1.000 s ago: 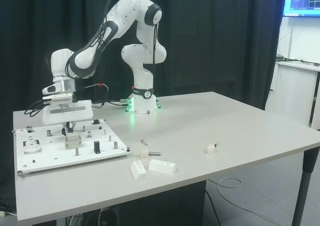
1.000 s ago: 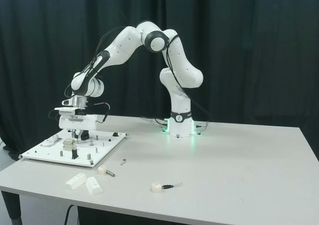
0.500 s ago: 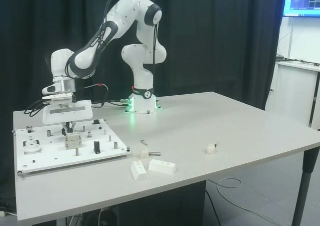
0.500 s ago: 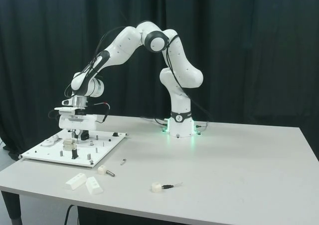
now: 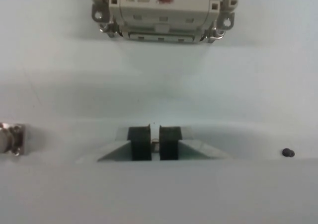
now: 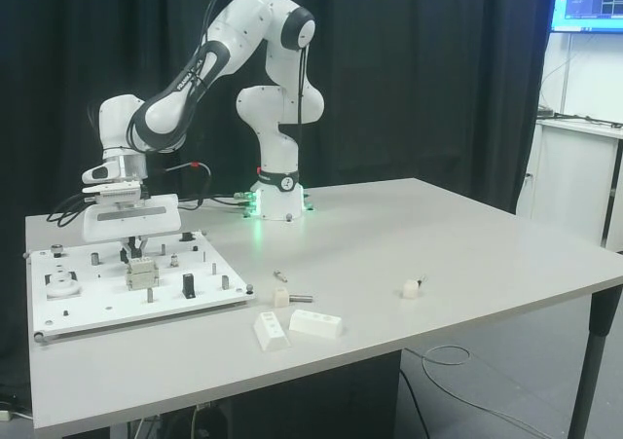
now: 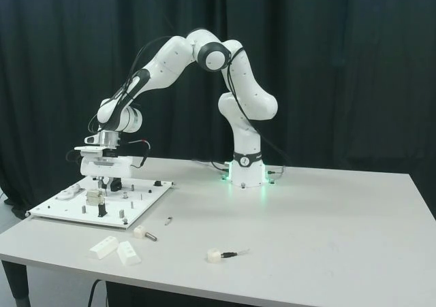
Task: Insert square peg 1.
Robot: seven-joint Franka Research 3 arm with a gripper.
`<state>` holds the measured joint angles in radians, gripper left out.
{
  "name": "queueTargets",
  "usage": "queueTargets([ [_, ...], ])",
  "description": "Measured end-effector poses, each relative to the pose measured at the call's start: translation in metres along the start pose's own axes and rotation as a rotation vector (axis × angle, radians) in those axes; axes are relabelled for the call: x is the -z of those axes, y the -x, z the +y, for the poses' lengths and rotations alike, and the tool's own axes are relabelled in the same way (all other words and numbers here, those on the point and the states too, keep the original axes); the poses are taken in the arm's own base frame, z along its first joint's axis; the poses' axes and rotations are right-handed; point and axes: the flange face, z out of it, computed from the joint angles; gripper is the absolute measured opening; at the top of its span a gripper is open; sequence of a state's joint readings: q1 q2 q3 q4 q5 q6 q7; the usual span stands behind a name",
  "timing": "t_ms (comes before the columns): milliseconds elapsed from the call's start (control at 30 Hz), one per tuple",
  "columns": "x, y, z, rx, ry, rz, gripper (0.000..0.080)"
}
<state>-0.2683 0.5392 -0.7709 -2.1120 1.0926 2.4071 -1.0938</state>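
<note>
Gripper (image 5: 154, 143): you see its fingers nearly together, pinching a thin square peg (image 5: 155, 144) over the white board (image 6: 107, 308).
Connector block (image 5: 163, 10): writing unreadable.
Table's front edge: two white blocks (image 6: 297, 327).

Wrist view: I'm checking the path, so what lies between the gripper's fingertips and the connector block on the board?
In the wrist view, only bare white board lies between the gripper and the connector block.

Grey table (image 6: 467, 235) with white board (image 6: 58, 312), two white blocks (image 6: 297, 327), loose small parts (image 6: 412, 286).
</note>
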Motion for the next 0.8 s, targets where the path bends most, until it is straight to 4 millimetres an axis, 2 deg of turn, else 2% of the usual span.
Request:
queueTargets([
  [800, -0.0013, -0.0001, -0.001, 0.02, 0.0, -0.002, 0.0031],
])
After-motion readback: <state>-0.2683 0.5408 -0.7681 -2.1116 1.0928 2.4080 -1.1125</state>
